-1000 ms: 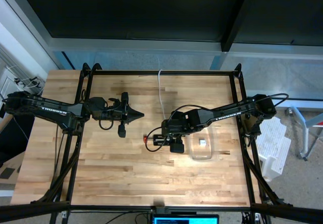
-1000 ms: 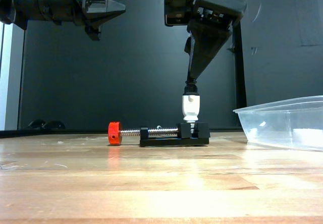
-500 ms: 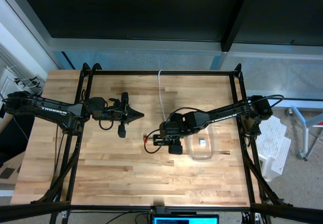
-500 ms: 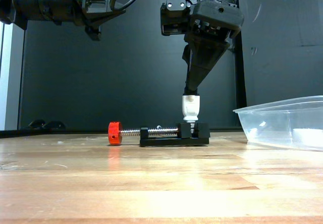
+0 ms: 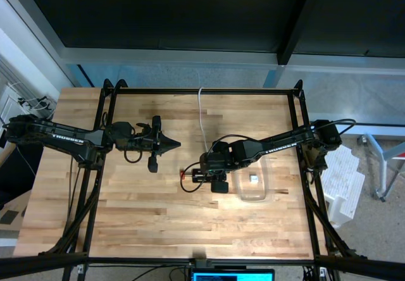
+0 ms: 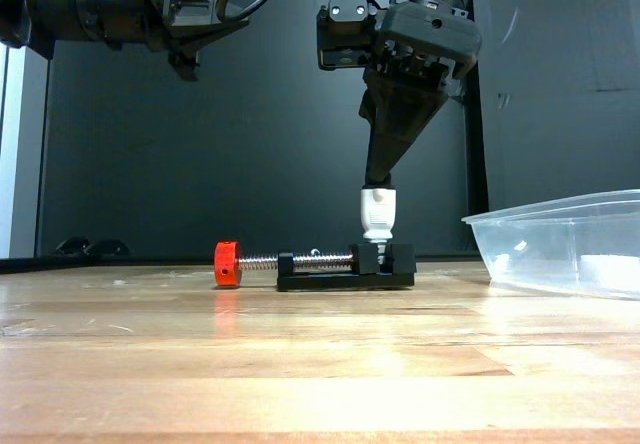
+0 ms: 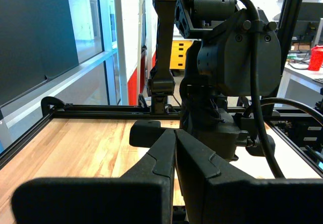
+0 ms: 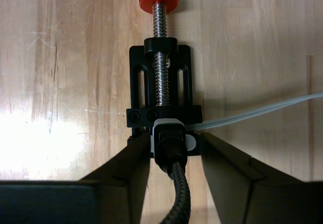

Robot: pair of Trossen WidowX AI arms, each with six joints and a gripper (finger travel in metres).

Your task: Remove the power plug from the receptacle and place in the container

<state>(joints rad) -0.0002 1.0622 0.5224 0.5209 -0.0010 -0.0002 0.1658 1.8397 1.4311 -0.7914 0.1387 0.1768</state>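
The black power plug [image 8: 169, 146] with its braided tail is sitting in the white receptacle [image 6: 377, 212], which is standing upright in the black vise [image 6: 345, 264]. The clear container [image 6: 560, 239] is lying near it on the counter [image 6: 300, 364]. The right end effector [image 6: 378, 176] is straddling the plug, fingers apart. The left end effector [image 5: 176, 144] is hanging well apart, fingers together.

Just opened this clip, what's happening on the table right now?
The right gripper points straight down over the little black vise, its open fingers on either side of the black plug, which sits plugged into the white outlet block clamped there. Nothing has been pulled out yet. The clear tray beside the vise holds only a small white cube. The left gripper hangs shut above the table's left side, handling nothing.
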